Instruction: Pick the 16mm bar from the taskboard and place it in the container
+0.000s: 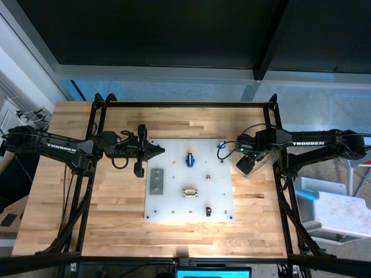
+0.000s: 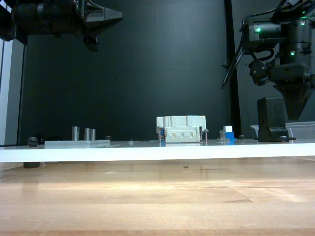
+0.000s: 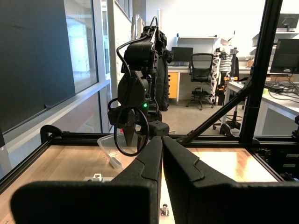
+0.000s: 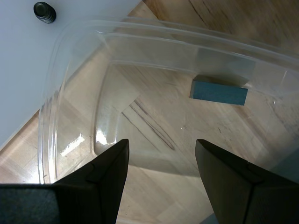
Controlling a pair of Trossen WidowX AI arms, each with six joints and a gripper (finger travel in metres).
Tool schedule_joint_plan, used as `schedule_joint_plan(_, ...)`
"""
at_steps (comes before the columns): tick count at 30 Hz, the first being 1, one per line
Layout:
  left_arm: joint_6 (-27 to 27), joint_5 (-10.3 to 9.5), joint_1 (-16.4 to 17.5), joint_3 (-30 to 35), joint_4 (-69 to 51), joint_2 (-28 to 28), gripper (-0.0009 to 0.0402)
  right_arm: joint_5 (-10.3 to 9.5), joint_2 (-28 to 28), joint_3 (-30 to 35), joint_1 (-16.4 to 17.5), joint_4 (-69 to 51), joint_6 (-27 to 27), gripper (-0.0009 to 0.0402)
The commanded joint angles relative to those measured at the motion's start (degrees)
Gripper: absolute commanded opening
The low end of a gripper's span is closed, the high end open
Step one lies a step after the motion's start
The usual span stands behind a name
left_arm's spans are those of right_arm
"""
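The white taskboard (image 1: 174,205) lies mid-table with a grey metal block (image 1: 156,180) and a blue knob (image 1: 189,160). The clear container (image 4: 70,70) stands just off the board's right edge (image 1: 259,168). A short grey-blue bar (image 4: 218,91) shows low at the container's wall, apparently lying inside. My right gripper (image 4: 161,149) hangs open directly above the container (image 1: 245,165), with nothing between its fingers. My left gripper (image 3: 162,138) is shut and empty, held high over the board's left back corner (image 1: 161,149), pointing toward the right arm.
A white connector housing (image 2: 181,129), a black block (image 2: 270,120) and small pegs (image 2: 83,132) stand up from the board. A black frame (image 1: 185,105) rings the wooden table. A screw head (image 4: 45,12) marks the board's corner beside the container.
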Motion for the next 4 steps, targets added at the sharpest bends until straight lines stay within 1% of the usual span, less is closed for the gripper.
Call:
schedule_joint_plan(1, 0.0, 0.00, 0.0, 0.0, 0.0, 0.0, 0.0000, 0.02, 0.0, 0.0, 0.0, 0.0, 0.1, 0.0197)
schedule_joint_plan(4, 0.0, 0.00, 0.0, 0.0, 0.0, 0.0, 0.0000, 0.02, 0.0, 0.0, 0.0, 0.0, 0.1, 0.0197)
